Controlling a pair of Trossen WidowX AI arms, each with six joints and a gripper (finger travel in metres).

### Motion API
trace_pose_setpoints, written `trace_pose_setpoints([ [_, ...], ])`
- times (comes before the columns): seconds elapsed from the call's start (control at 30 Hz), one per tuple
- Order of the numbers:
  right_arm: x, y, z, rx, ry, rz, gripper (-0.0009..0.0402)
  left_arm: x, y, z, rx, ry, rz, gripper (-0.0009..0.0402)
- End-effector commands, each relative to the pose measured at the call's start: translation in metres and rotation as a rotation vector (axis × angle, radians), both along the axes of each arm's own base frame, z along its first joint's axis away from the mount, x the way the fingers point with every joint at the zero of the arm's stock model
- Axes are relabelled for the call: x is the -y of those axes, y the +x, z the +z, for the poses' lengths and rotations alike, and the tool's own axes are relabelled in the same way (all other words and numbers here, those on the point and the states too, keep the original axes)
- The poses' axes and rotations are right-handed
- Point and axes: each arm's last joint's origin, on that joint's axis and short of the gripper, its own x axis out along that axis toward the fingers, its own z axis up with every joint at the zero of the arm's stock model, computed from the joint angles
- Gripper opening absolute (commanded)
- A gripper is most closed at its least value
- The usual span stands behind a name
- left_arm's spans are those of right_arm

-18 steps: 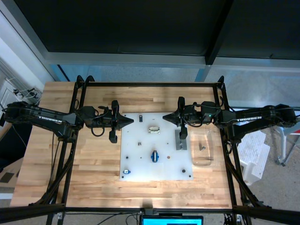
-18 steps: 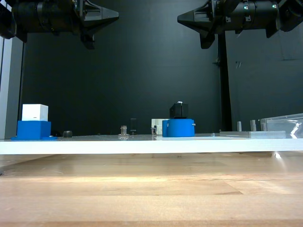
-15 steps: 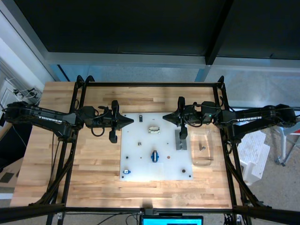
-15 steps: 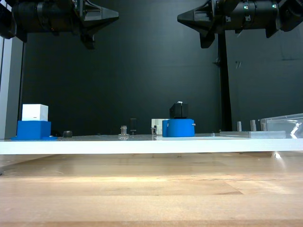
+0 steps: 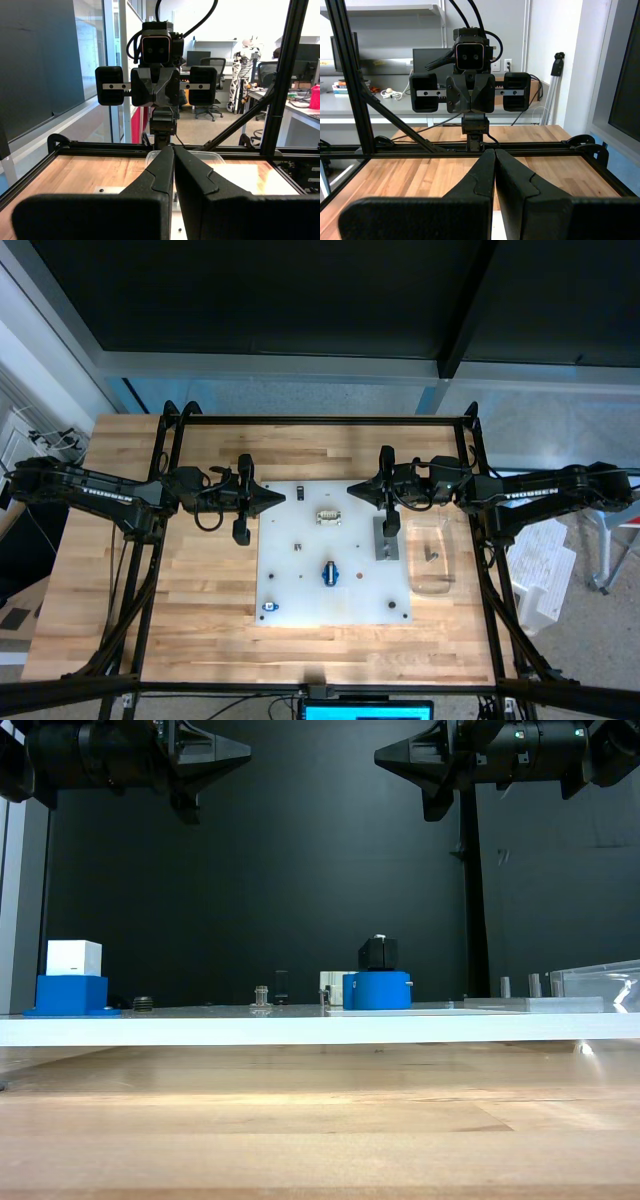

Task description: Pick the 16mm cylinder and install on the taskboard

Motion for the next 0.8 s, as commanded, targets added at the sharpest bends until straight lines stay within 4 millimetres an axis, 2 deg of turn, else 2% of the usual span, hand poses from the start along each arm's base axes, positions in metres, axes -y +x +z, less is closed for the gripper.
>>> trace_pose_setpoints([
  [0.03, -0.0001, 0.0, 0.0002, 0.001, 0.0, 0.0, 0.0, -0.0001, 0.0, 0.0001, 0.0, 0.0, 0.0, 0.0],
  [0.6, -0.0003, 0.0, 0.0002, 0.002, 0.001, 0.002, 0.0, -0.0001, 0.0, 0.0001, 0.0, 0.0, 0.0, 0.0],
  [0.8, -0.0025, -0.0031, -0.0035, -0.085, 0.131, 0.024, 0.0, 0.0, 0.0, 0.0001, 0.0, 0.0, 0.0, 0.0],
])
